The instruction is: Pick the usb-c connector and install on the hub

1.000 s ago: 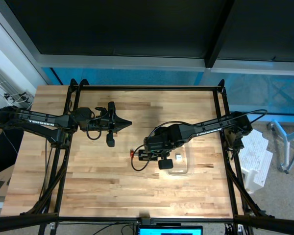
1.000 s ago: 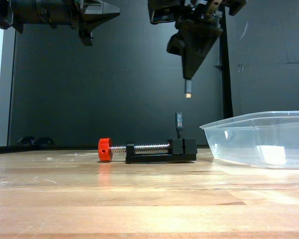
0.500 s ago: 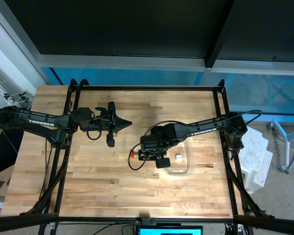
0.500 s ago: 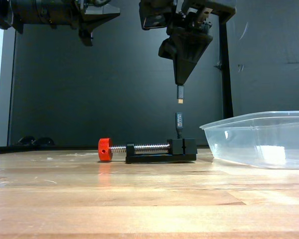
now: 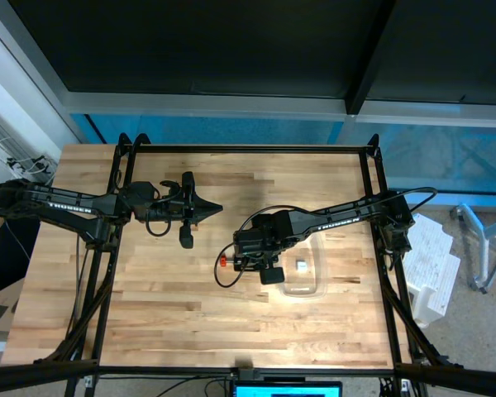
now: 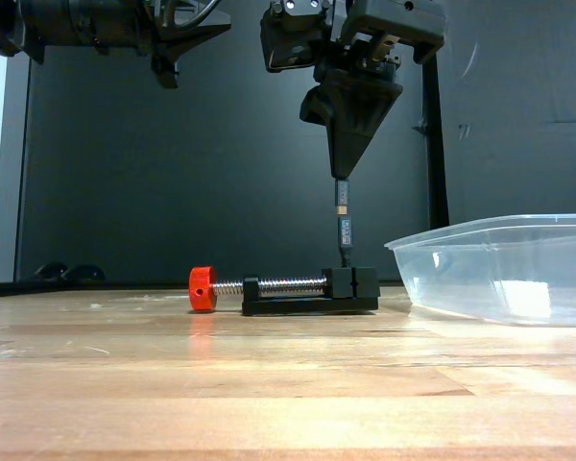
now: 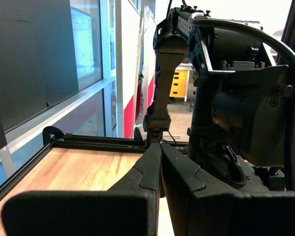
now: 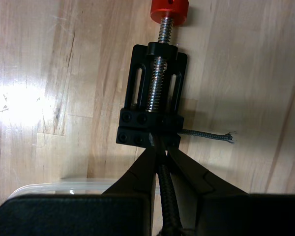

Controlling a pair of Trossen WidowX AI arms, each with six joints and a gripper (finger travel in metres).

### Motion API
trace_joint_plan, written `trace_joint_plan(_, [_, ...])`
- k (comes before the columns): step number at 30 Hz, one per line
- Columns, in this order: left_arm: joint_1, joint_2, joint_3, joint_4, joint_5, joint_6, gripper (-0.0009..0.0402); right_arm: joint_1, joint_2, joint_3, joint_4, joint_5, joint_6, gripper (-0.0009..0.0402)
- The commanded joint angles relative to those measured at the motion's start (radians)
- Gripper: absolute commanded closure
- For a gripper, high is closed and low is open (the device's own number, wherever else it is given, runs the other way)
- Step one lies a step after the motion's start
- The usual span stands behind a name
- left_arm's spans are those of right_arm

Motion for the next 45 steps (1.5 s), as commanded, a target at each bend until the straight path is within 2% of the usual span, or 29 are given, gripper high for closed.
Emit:
trace_joint_plan(1, [0.0,0.0,0.0,0.0,0.0,0.0,0.0393,0.0,0.0,-0.001,-0.002,0.0,0.002,0.0393])
trace_joint_plan(45, [0.0,0.0,0.0,0.0,0.0,0.0,0.0393,0.0,0.0,-0.018,0.002,0.0,0.003,0.0385])
